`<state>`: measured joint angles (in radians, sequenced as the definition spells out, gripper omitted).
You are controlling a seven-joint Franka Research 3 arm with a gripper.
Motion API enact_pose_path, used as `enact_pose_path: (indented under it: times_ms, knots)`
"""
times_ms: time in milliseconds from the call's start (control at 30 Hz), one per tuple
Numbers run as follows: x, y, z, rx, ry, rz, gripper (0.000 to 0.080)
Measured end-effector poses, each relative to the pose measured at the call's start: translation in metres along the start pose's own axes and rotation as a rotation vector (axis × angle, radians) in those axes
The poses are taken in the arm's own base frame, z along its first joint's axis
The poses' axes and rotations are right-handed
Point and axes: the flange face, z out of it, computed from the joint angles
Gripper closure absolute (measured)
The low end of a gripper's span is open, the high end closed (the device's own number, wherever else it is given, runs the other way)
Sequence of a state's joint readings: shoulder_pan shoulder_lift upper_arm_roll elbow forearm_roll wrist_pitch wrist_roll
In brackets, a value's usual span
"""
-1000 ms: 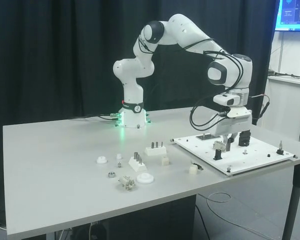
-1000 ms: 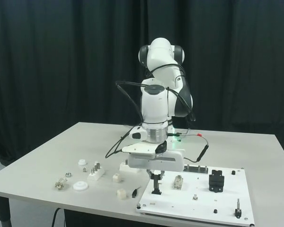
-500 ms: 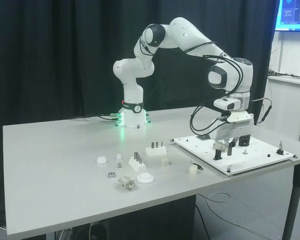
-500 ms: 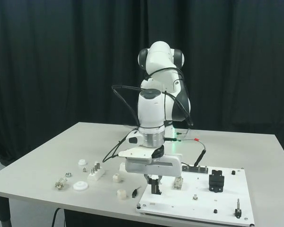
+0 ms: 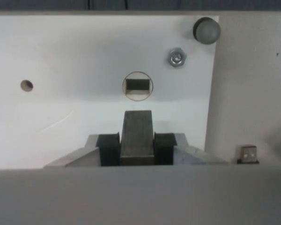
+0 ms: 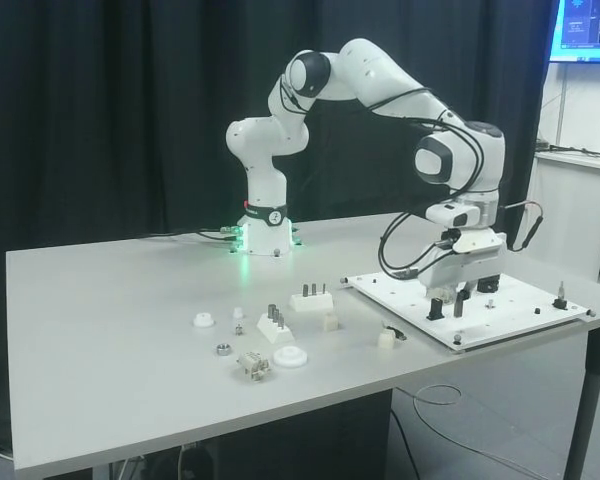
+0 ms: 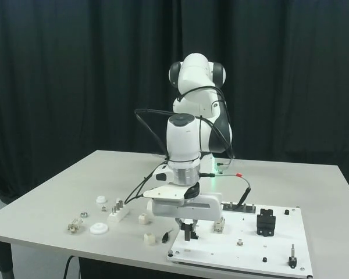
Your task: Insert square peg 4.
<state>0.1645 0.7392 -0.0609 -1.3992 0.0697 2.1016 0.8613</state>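
In the wrist view my gripper (image 5: 137, 143) is shut on a grey square peg (image 5: 137, 133), its black fingers (image 5: 108, 145) pressed against both sides. Just beyond the peg's tip lies a square hole (image 5: 137, 85) inside a round recess of the white board (image 5: 75, 56). The room views show the gripper (image 6: 460, 298) (image 7: 188, 231) low over the near left part of the white board (image 6: 520, 310) (image 7: 262, 247), the peg pointing down. Whether the peg touches the board is hidden.
On the board are a hex nut (image 5: 177, 57), a round grey knob (image 5: 206, 30), a black block (image 7: 266, 222) and small upright fixtures (image 6: 560, 295). A small connector (image 5: 248, 153) lies on the grey table beside the board. White holders and loose parts (image 6: 280, 330) lie to the left.
The arm has swung toward the board's near left corner and lowered; the gripper with the peg is now closer to the board surface.
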Motion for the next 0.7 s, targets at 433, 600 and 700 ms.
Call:
enact_pose_path:
  times_ms: [433, 600, 700]
  knots:
    - [0.006, -0.002, 0.010, 0.005, -0.008, -0.006, 0.0650]
    - [0.006, -0.003, 0.013, 0.009, -0.007, -0.008, 0.0650]
    - [0.007, -0.003, 0.015, 0.010, -0.005, -0.007, 0.0650]
